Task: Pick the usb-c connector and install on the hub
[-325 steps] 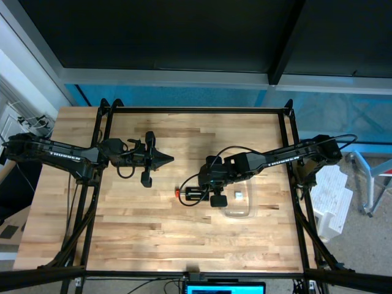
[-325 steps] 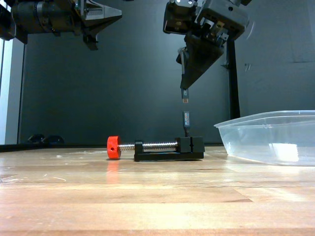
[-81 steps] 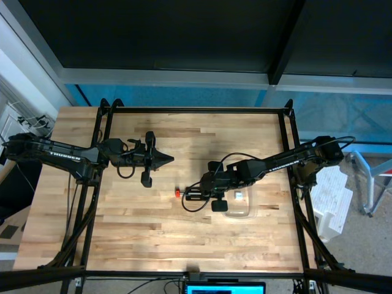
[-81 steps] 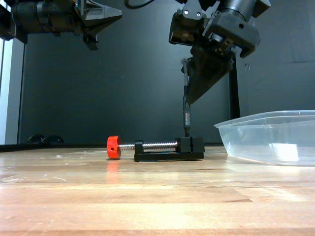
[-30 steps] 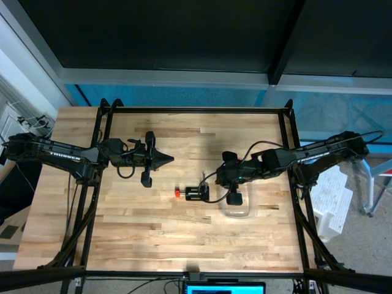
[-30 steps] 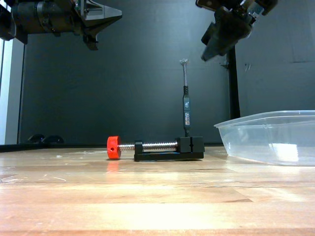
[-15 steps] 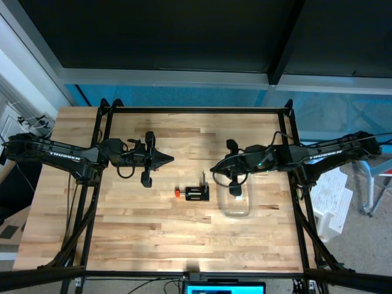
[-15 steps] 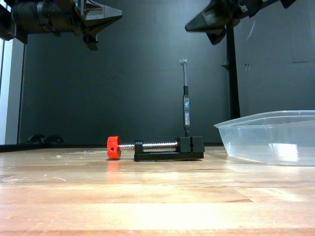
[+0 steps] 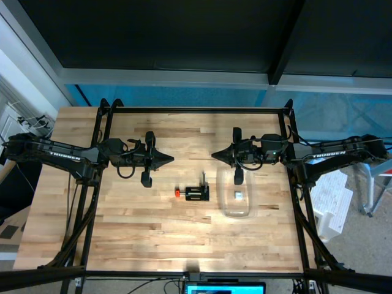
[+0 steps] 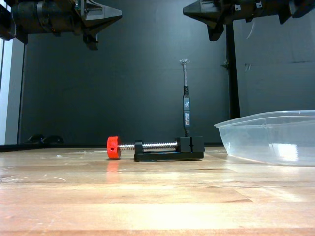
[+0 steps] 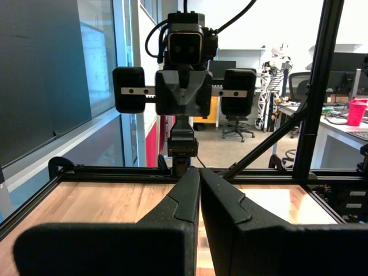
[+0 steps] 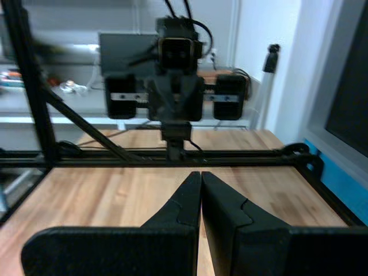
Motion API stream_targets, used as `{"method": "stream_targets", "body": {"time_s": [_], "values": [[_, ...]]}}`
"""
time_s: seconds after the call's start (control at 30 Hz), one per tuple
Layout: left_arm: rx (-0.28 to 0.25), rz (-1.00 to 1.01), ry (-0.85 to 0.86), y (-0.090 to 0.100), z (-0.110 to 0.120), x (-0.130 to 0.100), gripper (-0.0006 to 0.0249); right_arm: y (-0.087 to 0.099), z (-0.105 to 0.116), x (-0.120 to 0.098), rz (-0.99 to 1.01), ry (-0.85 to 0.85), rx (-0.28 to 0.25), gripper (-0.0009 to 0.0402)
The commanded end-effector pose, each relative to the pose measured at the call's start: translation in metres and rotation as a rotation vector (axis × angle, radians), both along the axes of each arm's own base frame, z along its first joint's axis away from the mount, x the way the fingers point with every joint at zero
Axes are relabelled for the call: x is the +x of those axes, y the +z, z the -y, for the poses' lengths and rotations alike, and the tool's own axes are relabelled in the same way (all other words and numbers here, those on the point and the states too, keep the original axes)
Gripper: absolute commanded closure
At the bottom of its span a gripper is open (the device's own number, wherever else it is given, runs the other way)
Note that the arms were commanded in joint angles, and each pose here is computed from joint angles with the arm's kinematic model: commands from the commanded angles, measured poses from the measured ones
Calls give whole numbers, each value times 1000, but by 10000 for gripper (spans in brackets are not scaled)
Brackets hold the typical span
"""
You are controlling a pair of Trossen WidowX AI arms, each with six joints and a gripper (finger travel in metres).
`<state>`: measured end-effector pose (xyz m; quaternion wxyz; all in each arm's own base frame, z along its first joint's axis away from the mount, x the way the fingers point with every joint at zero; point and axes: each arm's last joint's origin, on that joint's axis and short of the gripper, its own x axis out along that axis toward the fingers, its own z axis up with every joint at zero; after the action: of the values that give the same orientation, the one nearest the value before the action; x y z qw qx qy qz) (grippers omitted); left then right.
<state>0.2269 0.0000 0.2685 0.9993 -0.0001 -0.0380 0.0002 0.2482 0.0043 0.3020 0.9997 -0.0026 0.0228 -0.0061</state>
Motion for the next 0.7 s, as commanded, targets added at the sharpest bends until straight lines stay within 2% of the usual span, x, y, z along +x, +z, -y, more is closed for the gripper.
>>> {"method": "stream_targets", "body": {"time_s": [0.03,0.1,0.37,0.53,0.7], "values": [[0,0,0,0,0,0,243,2,0,-1,31,-15,28,394],[0,0,0,0,0,0,243,2,0,-2,48,-50,57,394],[0,1,0,0,0,0,243,-9,-1,-4,60,-10,41,394],[0,0,0,0,0,0,243,-10,-3,-3,53,53,18,394],[0,0,0,0,0,0,243,-11,-2,-3,51,48,21,394]]}}
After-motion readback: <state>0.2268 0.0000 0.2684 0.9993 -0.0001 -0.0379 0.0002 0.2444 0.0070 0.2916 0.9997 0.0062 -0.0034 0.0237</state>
